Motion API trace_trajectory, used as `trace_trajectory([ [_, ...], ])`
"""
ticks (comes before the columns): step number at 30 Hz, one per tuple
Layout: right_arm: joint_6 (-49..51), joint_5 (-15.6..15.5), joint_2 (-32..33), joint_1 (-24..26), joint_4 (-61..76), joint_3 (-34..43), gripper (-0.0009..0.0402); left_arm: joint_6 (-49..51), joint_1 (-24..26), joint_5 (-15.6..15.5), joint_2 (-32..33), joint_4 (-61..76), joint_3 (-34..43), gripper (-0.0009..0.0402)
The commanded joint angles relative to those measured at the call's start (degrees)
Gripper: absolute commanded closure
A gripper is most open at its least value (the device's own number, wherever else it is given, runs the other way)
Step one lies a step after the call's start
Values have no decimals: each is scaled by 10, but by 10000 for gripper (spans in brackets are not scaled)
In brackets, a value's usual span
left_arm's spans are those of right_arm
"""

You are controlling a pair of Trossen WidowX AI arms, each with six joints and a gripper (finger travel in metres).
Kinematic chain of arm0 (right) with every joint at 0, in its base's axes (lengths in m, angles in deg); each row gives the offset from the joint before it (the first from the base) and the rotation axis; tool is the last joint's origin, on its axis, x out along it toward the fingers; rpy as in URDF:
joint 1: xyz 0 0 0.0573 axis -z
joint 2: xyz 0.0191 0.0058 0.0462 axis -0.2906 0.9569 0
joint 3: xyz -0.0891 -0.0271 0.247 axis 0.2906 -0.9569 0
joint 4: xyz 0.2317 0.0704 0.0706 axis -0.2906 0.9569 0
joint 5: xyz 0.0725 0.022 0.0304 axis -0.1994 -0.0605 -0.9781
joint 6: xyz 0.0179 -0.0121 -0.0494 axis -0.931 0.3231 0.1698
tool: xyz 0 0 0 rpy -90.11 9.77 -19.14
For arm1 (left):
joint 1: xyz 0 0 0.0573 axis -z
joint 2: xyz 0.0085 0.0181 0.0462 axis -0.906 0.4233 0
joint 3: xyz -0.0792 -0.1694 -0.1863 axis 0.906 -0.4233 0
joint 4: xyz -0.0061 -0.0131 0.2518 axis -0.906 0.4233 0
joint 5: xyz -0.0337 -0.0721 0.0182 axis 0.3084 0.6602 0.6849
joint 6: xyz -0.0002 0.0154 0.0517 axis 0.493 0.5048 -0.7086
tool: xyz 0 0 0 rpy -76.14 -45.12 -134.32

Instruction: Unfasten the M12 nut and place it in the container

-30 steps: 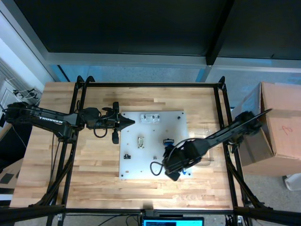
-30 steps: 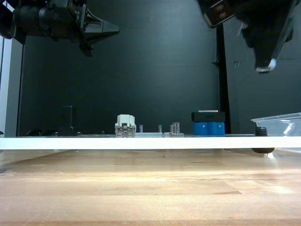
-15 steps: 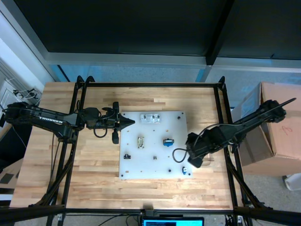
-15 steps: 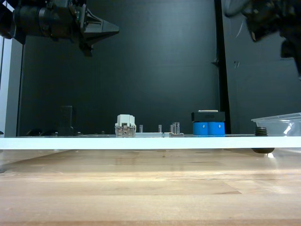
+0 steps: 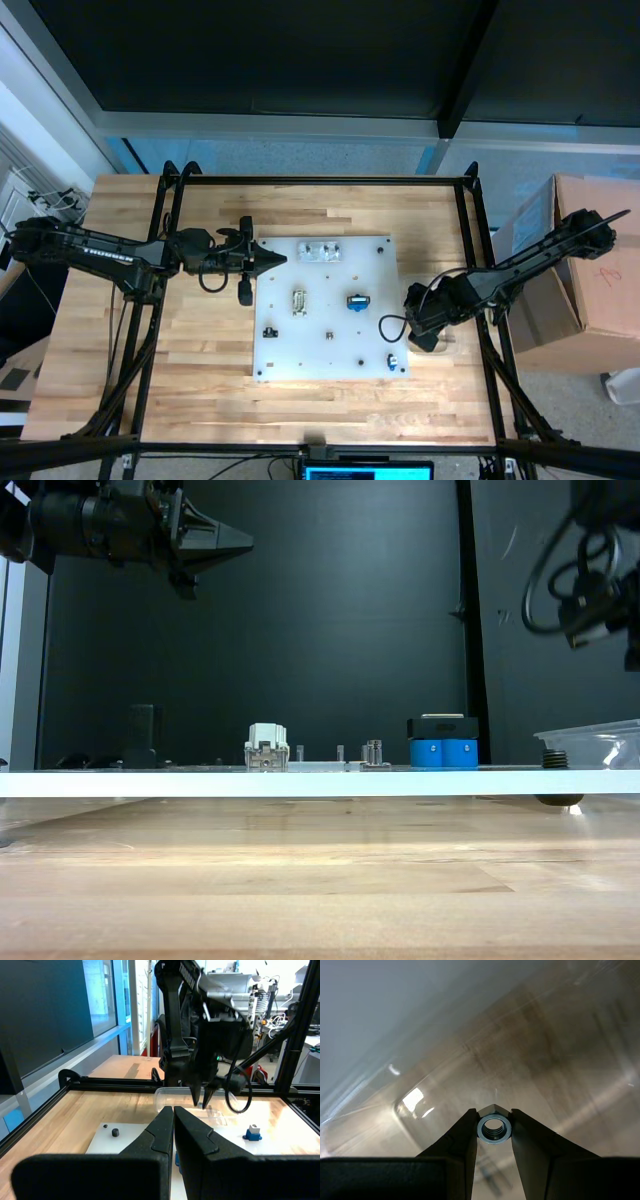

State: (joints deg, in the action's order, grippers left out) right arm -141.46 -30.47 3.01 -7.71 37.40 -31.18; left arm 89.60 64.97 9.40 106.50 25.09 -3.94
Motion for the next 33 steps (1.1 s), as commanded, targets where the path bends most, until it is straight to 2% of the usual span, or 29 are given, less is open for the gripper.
trace_trajectory([
  [1, -13, 0, 1, 0, -35, -30, 389, 0, 0, 0, 0, 0, 0, 393],
  [5, -12, 0, 1, 0, -45, -45, 354, 0, 0, 0, 0, 0, 0, 393],
  [13, -5, -1, 1, -1, -48, -46, 219, 0, 0, 0, 0, 0, 0, 393],
  [19, 4, -4, -4, -2, -21, -30, 152, 0, 0, 0, 0, 0, 0, 393],
  [23, 9, 0, -16, -1, 16, -7, 135, 0, 0, 0, 0, 0, 0, 393],
  [28, 38, -4, -31, -1, 58, 24, 134, 0, 0, 0, 0, 0, 0, 393],
  [33, 110, 30, -50, 5, 74, 77, 147, 0, 0, 0, 0, 0, 0, 393],
])
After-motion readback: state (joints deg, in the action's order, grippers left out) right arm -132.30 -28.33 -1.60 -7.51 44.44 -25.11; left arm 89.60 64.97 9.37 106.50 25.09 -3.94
